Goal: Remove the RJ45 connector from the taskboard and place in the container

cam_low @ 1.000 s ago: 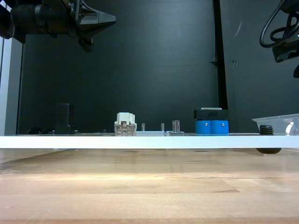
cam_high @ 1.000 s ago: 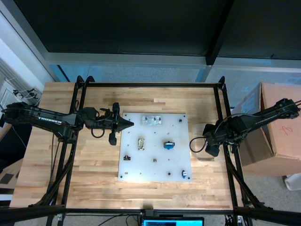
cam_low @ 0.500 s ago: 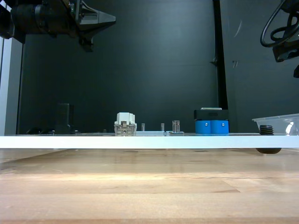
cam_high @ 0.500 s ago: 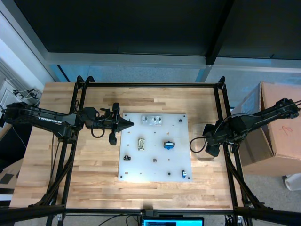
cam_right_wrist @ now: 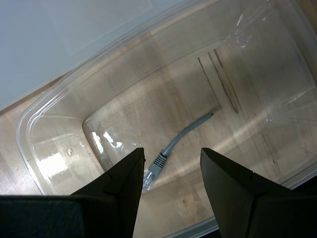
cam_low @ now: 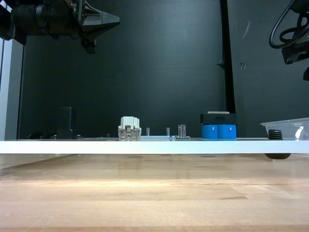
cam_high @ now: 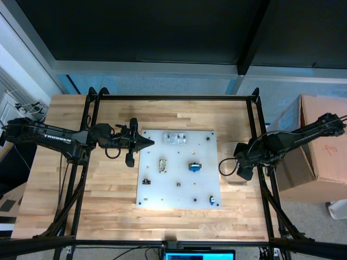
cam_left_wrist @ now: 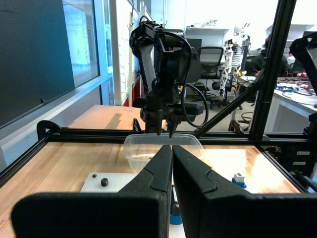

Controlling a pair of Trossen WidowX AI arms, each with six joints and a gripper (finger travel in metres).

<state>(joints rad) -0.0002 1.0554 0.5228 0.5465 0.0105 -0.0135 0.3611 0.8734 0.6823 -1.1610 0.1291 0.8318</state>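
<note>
The RJ45 connector (cam_right_wrist: 154, 167) lies free on the floor of the clear container (cam_right_wrist: 30, 130), so the task looks done apart from pulling the arm away. The right claw (cam_right_wrist: 172, 149) hangs above it, fingers apart and empty. The container sits on the bench (cam_high: 108, 216) at 3 o'clock of the taskboard (cam_high: 162, 189). The left claw (cam_left_wrist: 172, 151), fingers together, hovers at the board's 10 o'clock edge.

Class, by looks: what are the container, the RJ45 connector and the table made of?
Container: clear glossy plastic; wood shows through. RJ45 connector, lying free inside: clear plug, grey probably rubbery cable. Table: pale wood, visible grain. Right tool, open, hangs above container; left tool, shut, high above the taskboard.
</note>
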